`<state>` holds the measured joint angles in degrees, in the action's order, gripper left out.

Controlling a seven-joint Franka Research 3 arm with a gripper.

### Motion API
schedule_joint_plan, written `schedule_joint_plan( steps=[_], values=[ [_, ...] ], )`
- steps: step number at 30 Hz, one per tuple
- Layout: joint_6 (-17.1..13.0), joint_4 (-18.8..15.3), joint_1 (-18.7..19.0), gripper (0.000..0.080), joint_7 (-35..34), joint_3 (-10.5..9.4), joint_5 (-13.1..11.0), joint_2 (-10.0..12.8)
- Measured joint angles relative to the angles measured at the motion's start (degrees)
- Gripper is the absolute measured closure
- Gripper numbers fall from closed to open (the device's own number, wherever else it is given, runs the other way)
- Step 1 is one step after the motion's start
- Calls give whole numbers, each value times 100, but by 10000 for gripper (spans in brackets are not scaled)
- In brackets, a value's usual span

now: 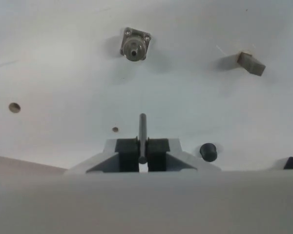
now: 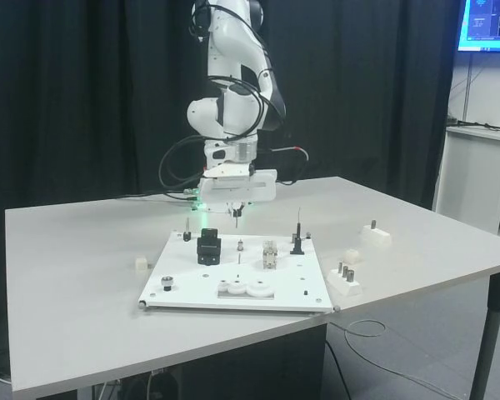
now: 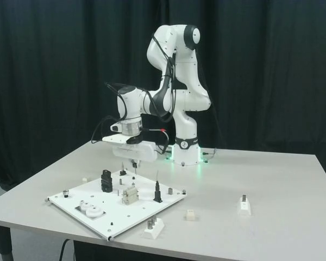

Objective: Insert round peg 1.

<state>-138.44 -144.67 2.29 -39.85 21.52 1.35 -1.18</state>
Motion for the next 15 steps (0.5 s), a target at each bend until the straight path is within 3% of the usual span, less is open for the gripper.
schedule_joint_plan(
  steps=[15],
  values=[
    [-73, -18, 119, 768, 1, -2, -150, 185]
  ],
)
